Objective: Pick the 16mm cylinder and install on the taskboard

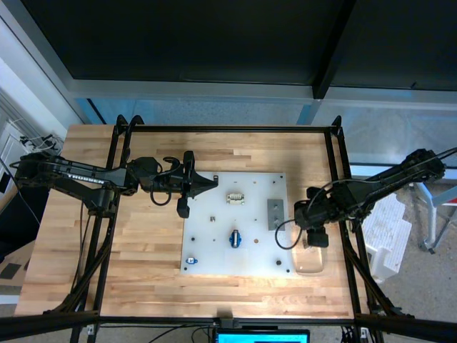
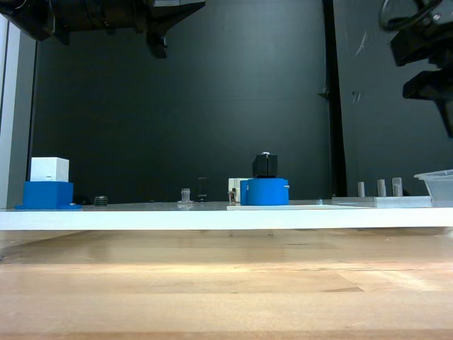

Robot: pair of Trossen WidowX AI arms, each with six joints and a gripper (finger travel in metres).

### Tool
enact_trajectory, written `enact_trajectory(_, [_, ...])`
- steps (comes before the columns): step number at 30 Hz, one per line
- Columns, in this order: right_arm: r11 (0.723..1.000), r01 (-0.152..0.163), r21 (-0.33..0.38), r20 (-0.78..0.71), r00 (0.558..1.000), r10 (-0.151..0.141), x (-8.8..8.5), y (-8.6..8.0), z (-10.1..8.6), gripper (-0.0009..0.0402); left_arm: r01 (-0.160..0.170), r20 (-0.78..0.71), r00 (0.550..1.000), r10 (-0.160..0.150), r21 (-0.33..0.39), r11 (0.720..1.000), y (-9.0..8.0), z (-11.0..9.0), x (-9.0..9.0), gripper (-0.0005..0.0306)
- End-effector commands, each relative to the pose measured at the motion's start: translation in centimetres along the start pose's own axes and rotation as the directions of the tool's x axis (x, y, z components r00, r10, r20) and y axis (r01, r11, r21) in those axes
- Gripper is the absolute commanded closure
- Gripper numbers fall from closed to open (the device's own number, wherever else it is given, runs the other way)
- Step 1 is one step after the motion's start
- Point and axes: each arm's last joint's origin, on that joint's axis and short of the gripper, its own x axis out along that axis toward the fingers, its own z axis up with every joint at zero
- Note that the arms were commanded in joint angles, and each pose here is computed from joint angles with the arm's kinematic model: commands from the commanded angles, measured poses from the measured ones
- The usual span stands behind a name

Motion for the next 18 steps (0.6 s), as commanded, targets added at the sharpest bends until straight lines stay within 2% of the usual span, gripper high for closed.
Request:
enact_trajectory(1, [1.000,-0.009,-0.006,0.003,1.000,0.009,-0.1,0.9,-0.4,0.0192,0.000,0.000,1.000,0.000,0.000,1.000,0.0,0.0,0.0,0.0300])
enact_trajectory(6, [1.000,-0.019,-0.015,-0.005,1.000,0.019,-0.1,2.1,-1.1,0.0192,0.000,0.000,1.000,0.000,0.000,1.000,0.0,0.0,0.0,0.0300])
enact_trajectory(14, [0.999,-0.036,0.017,-0.008,0.999,0.036,-0.3,3.9,-2.3,0.0192,0.000,0.000,1.000,0.000,0.000,1.000,0.0,0.0,0.0,0.0300])
enact_trajectory(18, [0.999,-0.033,0.016,0.008,0.999,0.033,-0.4,4.6,-3.0,0.0192,0.000,0.000,1.000,0.000,0.000,1.000,0.0,0.0,0.0,0.0300])
